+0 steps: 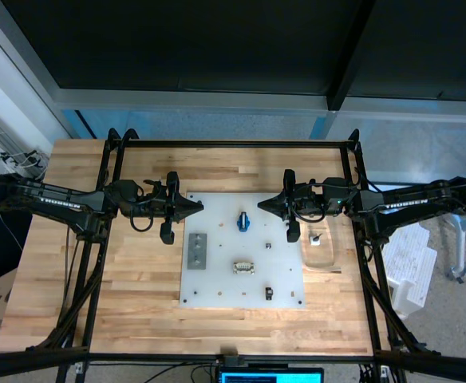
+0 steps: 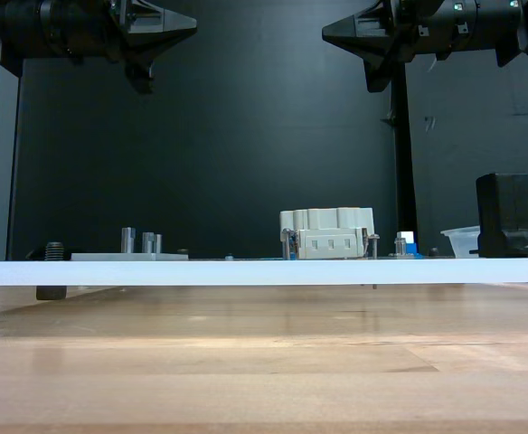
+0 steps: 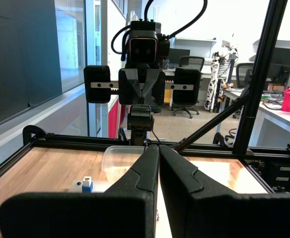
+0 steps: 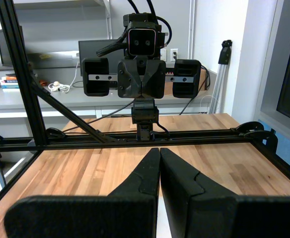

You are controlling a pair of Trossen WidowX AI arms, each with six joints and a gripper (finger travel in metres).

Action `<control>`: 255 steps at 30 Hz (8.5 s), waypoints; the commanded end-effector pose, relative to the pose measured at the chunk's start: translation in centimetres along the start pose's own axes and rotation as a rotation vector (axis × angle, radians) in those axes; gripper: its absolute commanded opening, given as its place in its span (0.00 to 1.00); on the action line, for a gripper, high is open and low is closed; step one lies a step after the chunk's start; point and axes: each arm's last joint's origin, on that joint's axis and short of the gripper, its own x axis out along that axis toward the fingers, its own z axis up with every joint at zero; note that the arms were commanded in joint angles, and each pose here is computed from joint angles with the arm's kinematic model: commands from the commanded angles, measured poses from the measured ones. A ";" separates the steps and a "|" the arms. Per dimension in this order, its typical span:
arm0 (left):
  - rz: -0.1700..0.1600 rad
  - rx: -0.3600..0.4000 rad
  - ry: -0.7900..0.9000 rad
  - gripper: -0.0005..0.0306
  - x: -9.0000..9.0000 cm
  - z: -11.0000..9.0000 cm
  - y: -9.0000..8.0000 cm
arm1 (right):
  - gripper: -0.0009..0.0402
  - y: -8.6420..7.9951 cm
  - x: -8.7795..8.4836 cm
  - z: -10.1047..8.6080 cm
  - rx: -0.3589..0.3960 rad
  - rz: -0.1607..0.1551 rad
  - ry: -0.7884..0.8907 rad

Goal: Pick the USB connector and install on taskboard

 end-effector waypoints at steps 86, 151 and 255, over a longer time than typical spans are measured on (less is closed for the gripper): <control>0.000 0.000 0.000 0.02 0.0 0.0 0.0 | 0.26 2.3 -9.6 -2.8 -0.138 -0.075 1.310; 0.000 0.000 0.000 0.02 0.0 0.0 0.0 | 0.03 2.9 -5.7 -9.2 -0.123 -0.108 1.479; 0.000 0.000 0.000 0.02 0.0 0.0 0.0 | 0.02 15.5 5.2 -1.0 -0.008 -0.063 1.449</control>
